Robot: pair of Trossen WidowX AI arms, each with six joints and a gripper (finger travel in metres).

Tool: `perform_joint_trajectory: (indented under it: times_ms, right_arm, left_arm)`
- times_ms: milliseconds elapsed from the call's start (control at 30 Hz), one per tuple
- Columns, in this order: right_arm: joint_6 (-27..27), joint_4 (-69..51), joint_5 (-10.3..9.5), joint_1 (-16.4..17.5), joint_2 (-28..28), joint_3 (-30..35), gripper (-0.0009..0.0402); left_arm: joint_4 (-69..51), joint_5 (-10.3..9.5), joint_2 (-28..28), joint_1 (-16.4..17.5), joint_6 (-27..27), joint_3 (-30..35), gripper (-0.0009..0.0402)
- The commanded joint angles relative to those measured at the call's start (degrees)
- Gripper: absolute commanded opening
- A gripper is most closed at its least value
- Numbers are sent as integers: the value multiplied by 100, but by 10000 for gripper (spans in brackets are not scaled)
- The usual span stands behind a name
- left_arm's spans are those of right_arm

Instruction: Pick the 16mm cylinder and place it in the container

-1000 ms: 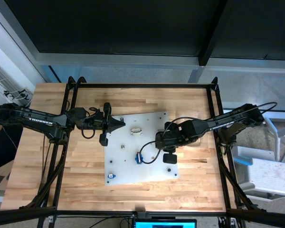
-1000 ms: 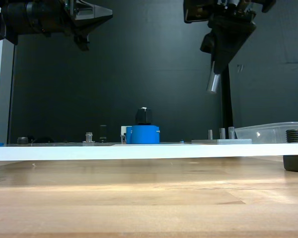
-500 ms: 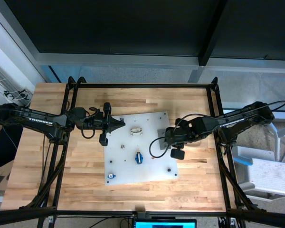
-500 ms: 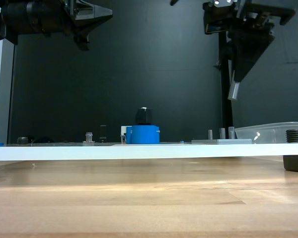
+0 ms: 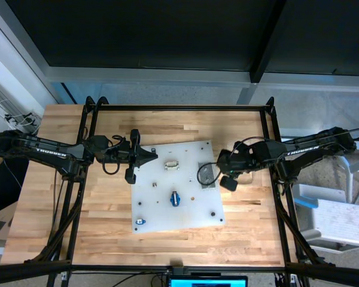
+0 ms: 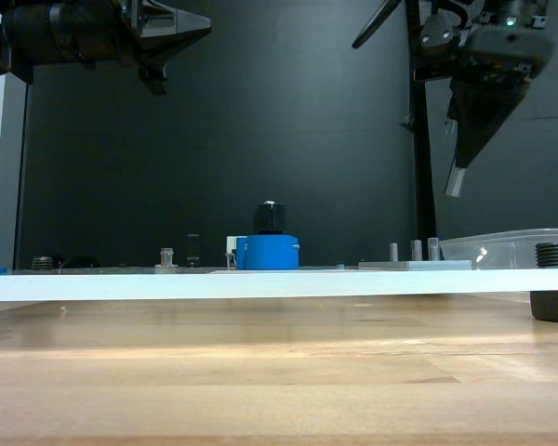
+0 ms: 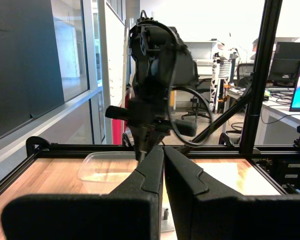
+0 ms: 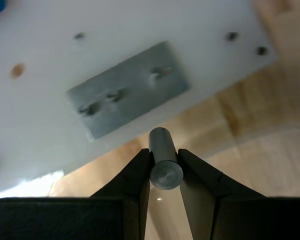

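Note:
My right gripper is shut on the 16mm cylinder, a short silver-grey peg held upright between its fingers. In the low view the cylinder hangs well above the board, just left of the container, a clear plastic tub. From above, the right gripper is over the white board's right edge, beside the grey block. The container's clear rim shows close to the cylinder. My left gripper is parked, shut and empty, over the board's left edge.
The white task board carries a blue-clad part, a white connector and small pegs. The grey block has short pegs standing in it. Black frame rails border the wooden table.
My right gripper has carried the cylinder rightward from over the board's middle to its right edge, next to the container. The left arm has not moved.

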Motion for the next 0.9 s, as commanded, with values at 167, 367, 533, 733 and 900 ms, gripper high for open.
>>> perform_joint_trajectory:
  times_ms: [167,367,533,733,900]
  right_arm:
    - [892,7,98,-216,-293,-280,0]
    - [1296,11,157,-260,-520,-529,0]
    - [1882,7,356,-295,-737,-800,0]
    - [2465,35,581,-369,-898,-1062,0]
    - [3049,22,951,-382,-973,-1252,0]
  left_arm:
    - [0,2,2,0,0,0,0]
    - [0,2,2,0,0,0,0]
    - [0,2,2,0,0,0,0]
    - [0,2,2,2,0,0,0]
    - [0,2,2,0,0,0,0]
